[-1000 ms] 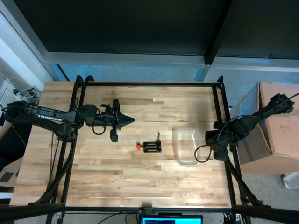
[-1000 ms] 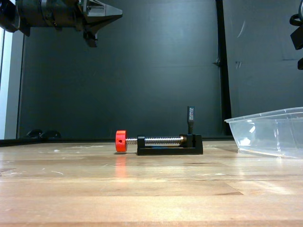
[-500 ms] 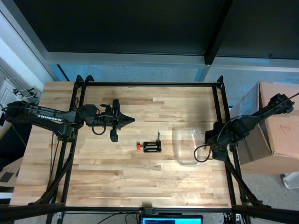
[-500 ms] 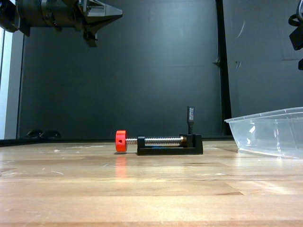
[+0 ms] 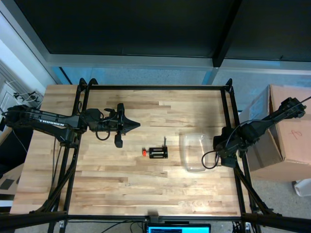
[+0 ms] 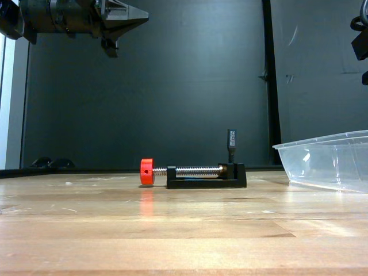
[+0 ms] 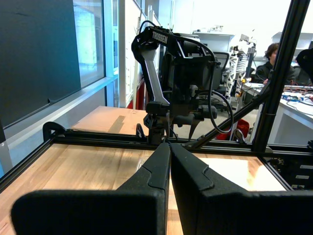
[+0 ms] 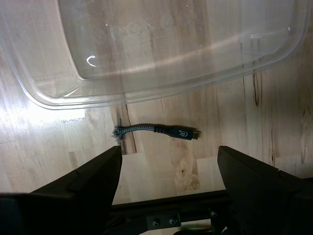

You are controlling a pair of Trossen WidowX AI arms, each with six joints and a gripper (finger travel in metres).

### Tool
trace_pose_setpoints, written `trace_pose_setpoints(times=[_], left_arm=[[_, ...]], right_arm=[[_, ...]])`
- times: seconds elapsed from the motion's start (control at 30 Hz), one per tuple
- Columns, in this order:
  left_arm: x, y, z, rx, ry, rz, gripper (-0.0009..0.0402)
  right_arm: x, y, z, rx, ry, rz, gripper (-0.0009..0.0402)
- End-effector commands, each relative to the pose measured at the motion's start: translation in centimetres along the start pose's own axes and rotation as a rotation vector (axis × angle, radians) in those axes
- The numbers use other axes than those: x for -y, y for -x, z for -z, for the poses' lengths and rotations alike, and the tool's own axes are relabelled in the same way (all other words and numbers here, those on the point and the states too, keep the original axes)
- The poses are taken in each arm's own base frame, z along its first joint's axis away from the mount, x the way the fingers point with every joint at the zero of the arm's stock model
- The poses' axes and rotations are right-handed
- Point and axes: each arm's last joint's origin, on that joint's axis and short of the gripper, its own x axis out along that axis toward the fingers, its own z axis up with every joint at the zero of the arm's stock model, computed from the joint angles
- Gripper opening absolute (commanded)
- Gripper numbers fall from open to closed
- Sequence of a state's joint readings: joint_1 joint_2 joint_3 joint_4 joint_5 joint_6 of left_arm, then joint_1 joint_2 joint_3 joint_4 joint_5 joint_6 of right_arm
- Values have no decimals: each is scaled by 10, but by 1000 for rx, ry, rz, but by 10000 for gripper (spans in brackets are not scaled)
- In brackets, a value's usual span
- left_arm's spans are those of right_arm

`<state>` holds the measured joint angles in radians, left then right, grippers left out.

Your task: Remove the USB-C connector from the USB-C receptacle and place in the container

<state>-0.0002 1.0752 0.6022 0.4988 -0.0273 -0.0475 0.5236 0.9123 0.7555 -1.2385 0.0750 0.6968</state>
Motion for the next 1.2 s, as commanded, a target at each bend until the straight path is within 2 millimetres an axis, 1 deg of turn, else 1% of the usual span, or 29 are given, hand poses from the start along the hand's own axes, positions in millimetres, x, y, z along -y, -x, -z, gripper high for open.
trace_pose_setpoints(times=[0.03, 0.17, 0.23, 0.37, 0.5, 0.6, 0.8, 1.03, 1.2], left_arm=[[0, 0, 0, 0, 0, 0, 0], [0, 0, 0, 0, 0, 0, 0], [0, 0, 0, 0, 0, 0, 0], [0, 0, 0, 0, 0, 0, 0], [0, 0, 0, 0, 0, 0, 0], [0, 0, 0, 0, 0, 0, 0], [0, 0, 0, 0, 0, 0, 0], [0, 0, 0, 0, 0, 0, 0], [0, 0, 0, 0, 0, 0, 0]], right_arm=[[-2, -2, -2, -6, 21, 4, 275], [-11, -12, -9, -58, 39, -8, 275], [-15, -17, -11, -104, 16, -4, 275], [-21, -26, -16, -131, -194, 22, 275], [-29, -30, -21, -119, -376, -12, 275], [-32, -32, -17, -128, -488, 7, 275], [-39, -38, -12, -133, -779, 54, 275], [-43, -45, -5, -123, -931, 91, 275], [-43, -61, 1, -115, -999, 68, 275]])
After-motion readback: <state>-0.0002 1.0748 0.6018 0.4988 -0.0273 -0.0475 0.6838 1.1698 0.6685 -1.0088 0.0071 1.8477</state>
